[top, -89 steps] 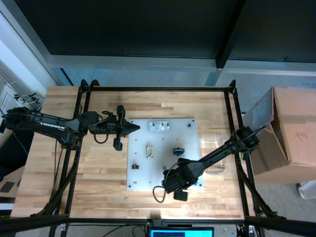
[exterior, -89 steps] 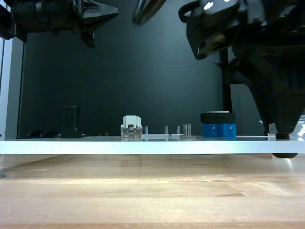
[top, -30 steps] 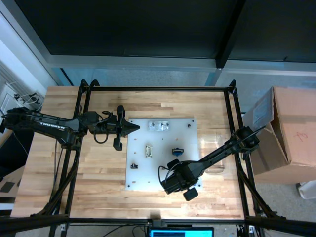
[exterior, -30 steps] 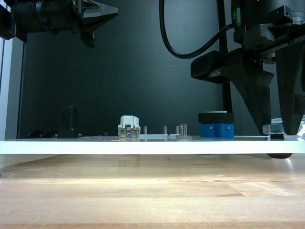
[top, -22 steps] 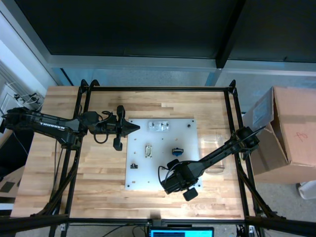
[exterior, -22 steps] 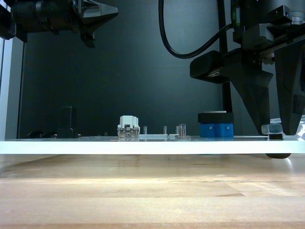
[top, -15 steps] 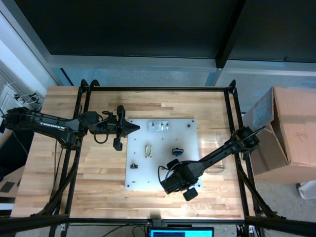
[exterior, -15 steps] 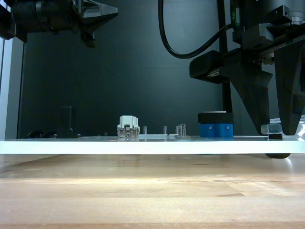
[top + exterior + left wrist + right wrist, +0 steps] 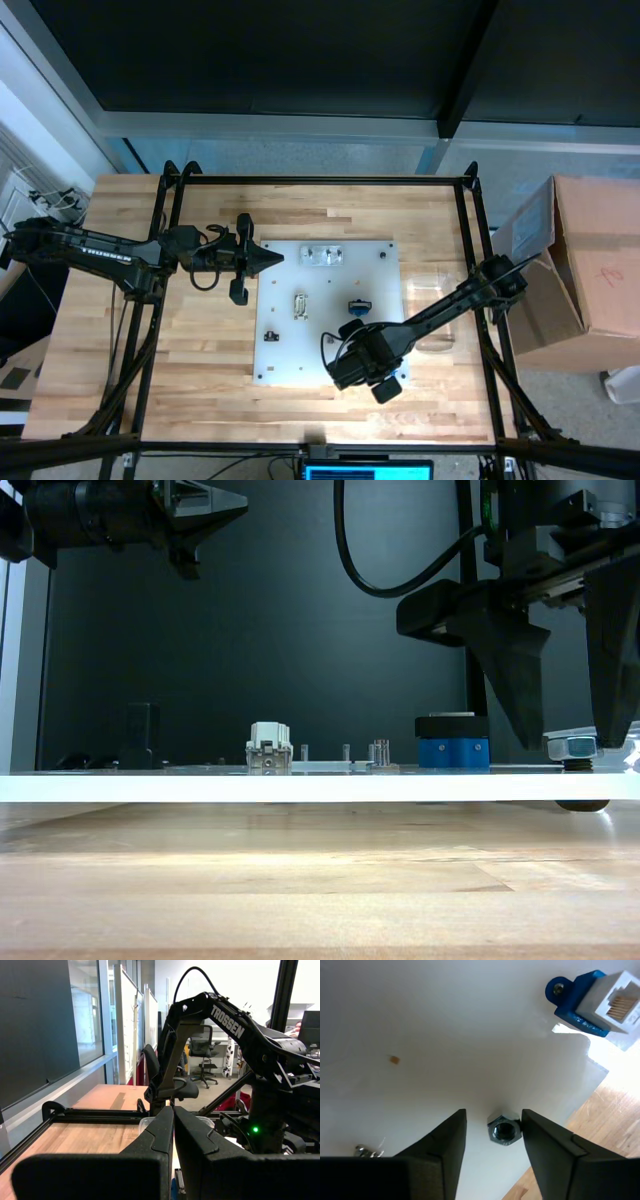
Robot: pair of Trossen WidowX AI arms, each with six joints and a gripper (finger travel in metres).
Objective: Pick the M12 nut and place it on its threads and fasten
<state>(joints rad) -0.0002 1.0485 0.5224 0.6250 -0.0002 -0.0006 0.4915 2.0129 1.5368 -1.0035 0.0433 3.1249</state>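
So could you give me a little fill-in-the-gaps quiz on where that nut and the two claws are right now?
The small silver nut sits on top of its black ribbed ___, near the white board's near right edge. The right gripper is ___, with one finger on each side of the nut. The left gripper, up over the board's far left corner, is ___.
Missing words: stud; open; shut.

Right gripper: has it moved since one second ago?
Yes. Against the blue block, the right gripper has risen slightly and opened wider, straddling the M12 nut on its stud. The left gripper hangs high over the board's left edge.
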